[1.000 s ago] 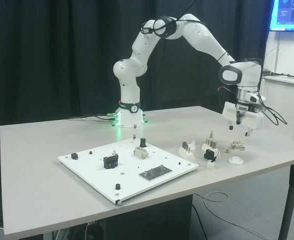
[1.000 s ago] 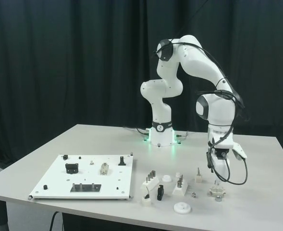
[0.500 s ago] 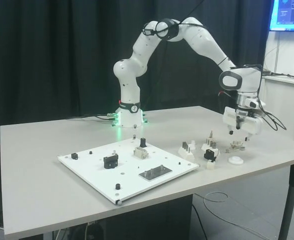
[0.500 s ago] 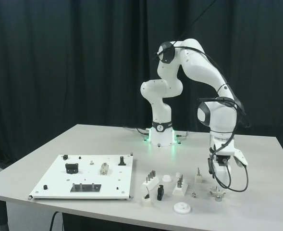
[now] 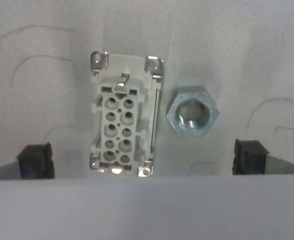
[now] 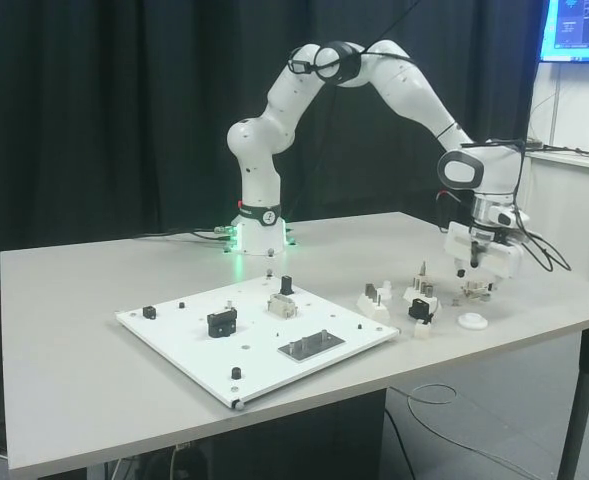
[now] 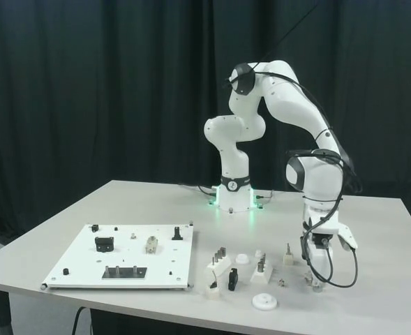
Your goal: Pick waterproof.
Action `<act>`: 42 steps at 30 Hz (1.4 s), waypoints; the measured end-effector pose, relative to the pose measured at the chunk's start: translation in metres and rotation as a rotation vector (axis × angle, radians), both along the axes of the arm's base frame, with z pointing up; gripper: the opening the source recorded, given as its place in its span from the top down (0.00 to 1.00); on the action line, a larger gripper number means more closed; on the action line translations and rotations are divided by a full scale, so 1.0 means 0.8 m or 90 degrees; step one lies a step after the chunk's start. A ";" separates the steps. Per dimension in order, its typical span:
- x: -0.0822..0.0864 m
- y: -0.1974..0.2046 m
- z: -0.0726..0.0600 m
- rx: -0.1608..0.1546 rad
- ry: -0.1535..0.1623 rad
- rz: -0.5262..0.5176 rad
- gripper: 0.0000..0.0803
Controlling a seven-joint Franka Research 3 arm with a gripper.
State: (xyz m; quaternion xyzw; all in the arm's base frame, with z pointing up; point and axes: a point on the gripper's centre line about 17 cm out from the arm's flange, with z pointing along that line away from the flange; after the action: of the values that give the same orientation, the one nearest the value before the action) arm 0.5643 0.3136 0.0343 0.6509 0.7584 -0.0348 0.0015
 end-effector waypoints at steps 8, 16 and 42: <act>0.000 -0.001 -0.011 -0.001 0.000 0.000 0.00; -0.002 -0.002 -0.018 -0.004 0.002 0.002 0.15; 0.000 -0.003 0.085 -0.001 0.000 -0.010 0.74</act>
State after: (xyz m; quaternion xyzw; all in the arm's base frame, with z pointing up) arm 0.5641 0.3114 0.1022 0.6570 0.7531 -0.0357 0.0015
